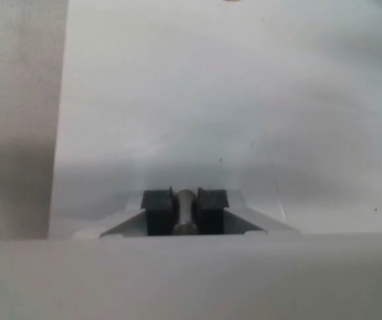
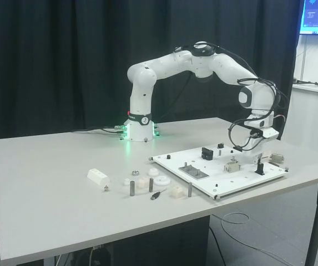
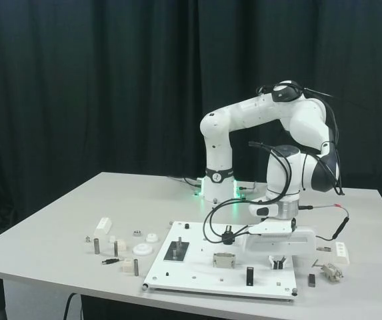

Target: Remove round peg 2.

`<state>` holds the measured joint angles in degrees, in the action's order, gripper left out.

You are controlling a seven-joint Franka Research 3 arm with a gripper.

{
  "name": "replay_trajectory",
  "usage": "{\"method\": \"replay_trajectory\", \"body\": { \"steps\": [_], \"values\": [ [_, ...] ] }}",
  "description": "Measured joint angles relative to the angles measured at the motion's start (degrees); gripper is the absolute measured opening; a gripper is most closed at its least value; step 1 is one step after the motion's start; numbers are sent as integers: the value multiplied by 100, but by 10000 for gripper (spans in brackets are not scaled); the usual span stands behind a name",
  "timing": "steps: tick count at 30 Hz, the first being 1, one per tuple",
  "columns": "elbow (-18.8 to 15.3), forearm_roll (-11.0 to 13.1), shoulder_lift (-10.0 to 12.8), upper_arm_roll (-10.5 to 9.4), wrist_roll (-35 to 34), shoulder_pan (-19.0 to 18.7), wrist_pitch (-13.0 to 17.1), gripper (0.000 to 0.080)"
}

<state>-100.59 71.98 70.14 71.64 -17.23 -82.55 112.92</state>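
Note:
In the wrist view my gripper [image 1: 185,215] is shut on a short grey round peg [image 1: 185,207], held between the two black pads [image 1: 157,210]. The white board [image 1: 231,100] lies beyond them. From the room views the gripper [image 2: 260,162] [image 3: 279,261] is low over the right end of the white board [image 2: 220,185] [image 3: 197,275], fingers pointing down. The fingers hide the peg in both room views. Whether its lower end still sits in the board I cannot tell.
The board carries a black holder [image 2: 207,152], a grey plate with a post [image 2: 192,170] and a metal block [image 2: 232,165]. Left of it on the grey table lie a white block [image 2: 97,176], white gears and grey pegs [image 2: 132,187]. A connector [image 2: 275,158] sits at the right.

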Motion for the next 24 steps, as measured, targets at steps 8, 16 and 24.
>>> {"method": "replay_trajectory", "body": {
  "steps": [8, 16, 24],
  "values": [
    [20, -43, -35, 76, -15, -3, -126, 73],
    [68, -101, -70, 380, -39, -46, -592, 73],
    [148, -163, -97, 709, -43, -92, -1025, 73]
  ]
}}
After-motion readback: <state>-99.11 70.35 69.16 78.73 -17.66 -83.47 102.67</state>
